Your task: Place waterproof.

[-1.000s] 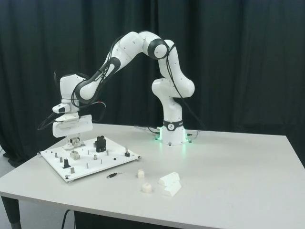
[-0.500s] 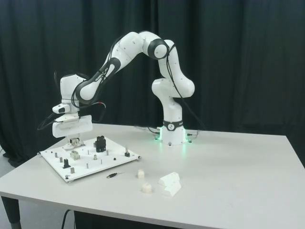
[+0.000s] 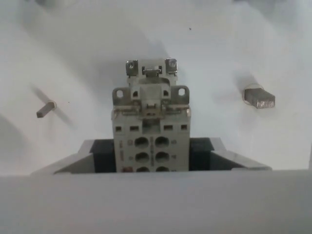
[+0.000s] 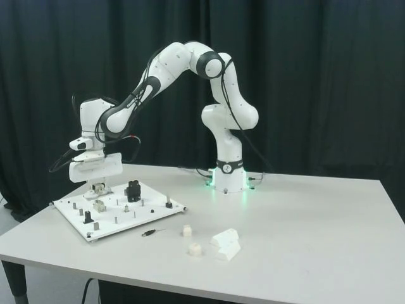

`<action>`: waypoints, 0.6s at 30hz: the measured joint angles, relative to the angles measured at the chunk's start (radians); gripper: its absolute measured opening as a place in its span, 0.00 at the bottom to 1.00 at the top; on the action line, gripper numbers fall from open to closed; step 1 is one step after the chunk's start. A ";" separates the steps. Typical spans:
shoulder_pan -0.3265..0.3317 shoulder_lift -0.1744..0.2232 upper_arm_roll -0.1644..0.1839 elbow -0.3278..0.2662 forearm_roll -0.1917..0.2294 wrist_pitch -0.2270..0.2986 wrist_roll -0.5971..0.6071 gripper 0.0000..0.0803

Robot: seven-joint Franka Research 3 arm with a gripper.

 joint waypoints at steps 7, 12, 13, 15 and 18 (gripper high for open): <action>0.002 0.000 -0.001 0.005 0.000 0.001 0.003 0.39; 0.006 -0.001 -0.001 0.007 0.000 0.001 0.013 0.39; 0.006 -0.002 -0.001 0.008 0.000 0.001 0.016 0.39; 0.010 -0.004 -0.001 0.009 0.000 0.001 0.026 0.39; 0.018 -0.010 0.000 0.011 0.001 -0.001 0.045 0.39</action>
